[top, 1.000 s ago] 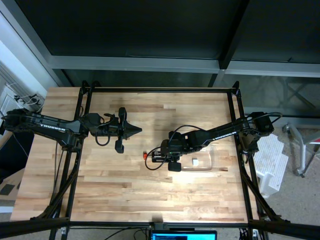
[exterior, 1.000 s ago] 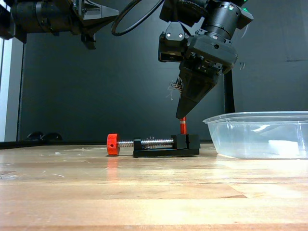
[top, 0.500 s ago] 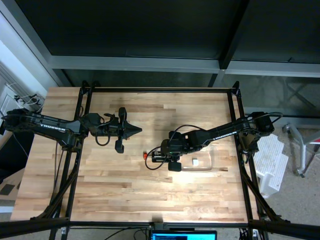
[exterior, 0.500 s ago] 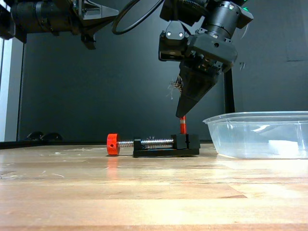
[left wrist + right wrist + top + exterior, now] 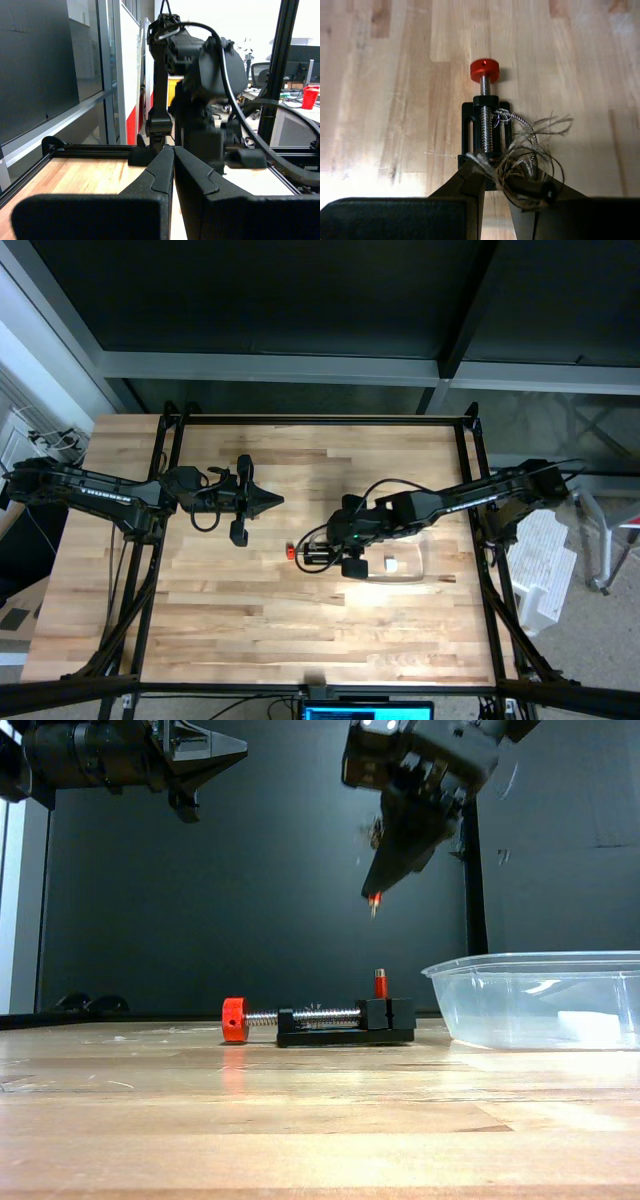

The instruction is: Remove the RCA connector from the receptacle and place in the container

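Low view only: right gripper (image 5: 377,888), high above receptacle (image 5: 345,1018), pinching RCA connector (image 5: 373,902). Right wrist view: connector lost amid frayed wire (image 5: 530,160). Left gripper (image 5: 174,162) parked aloft, fingers pressed together.

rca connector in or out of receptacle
Out: the RCA connector hangs in the right gripper above the receptacle; left gripper parked aside, jaws shut.

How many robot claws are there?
2. The left gripper hangs shut, high over the left of the table. The right gripper hovers above the receptacle, pinching the RCA connector. No others show.
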